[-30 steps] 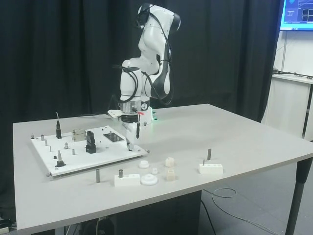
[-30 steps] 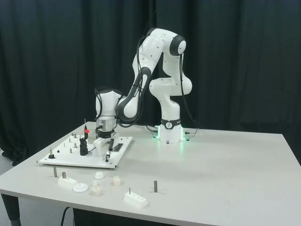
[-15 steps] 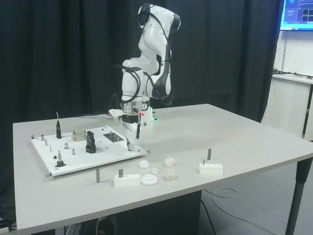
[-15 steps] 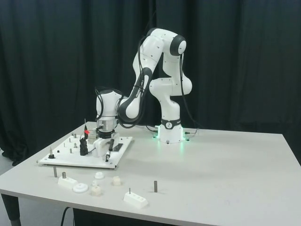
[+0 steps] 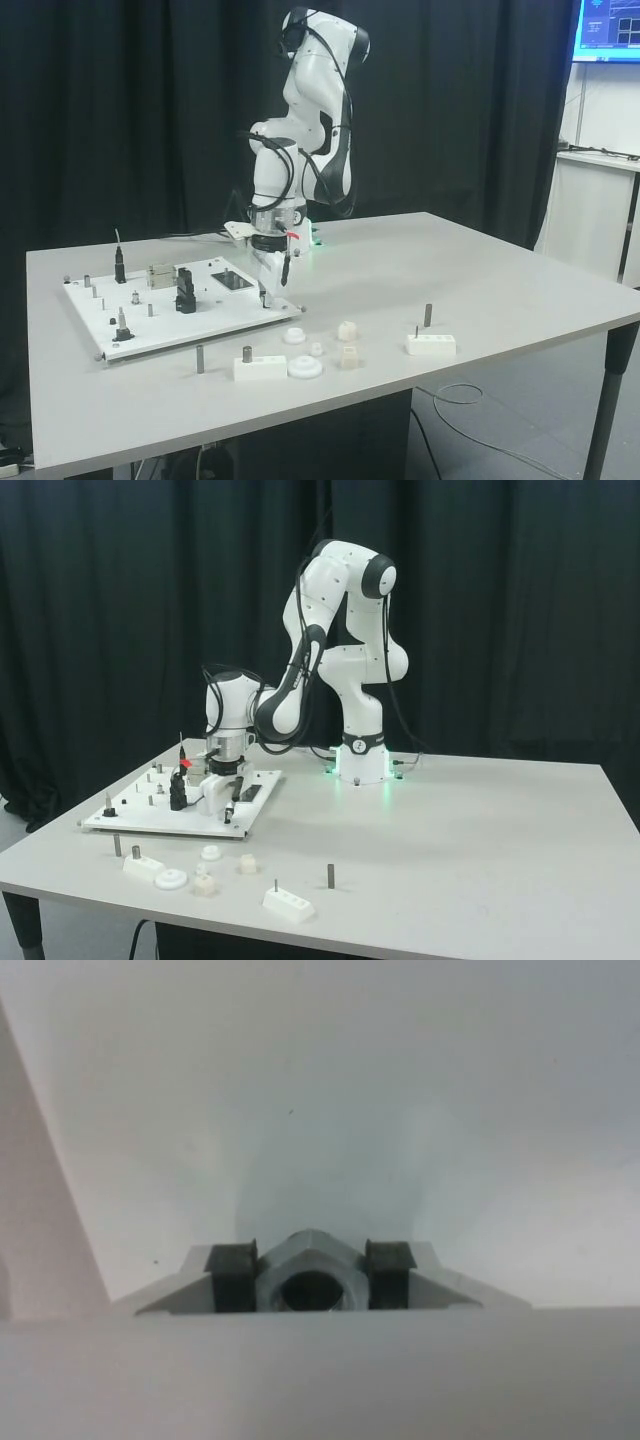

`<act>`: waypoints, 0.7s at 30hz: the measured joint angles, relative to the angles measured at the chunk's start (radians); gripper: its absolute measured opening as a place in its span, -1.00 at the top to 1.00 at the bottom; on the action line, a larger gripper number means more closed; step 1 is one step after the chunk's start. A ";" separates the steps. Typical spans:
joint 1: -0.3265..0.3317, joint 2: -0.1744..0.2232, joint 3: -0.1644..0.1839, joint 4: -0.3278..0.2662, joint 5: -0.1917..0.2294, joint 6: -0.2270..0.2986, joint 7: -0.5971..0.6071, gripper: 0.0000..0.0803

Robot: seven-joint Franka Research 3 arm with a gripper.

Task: Insert bolt 4.

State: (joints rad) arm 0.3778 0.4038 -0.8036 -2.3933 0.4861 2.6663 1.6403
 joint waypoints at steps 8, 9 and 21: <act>0.000 0.000 0.003 0.000 -0.021 0.006 0.000 0.43; 0.000 0.000 0.003 -0.001 -0.023 0.007 0.000 0.43; 0.002 -0.001 0.004 -0.006 -0.028 0.024 0.018 0.43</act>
State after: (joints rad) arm 0.3803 0.4028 -0.7992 -2.3995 0.4577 2.6900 1.6586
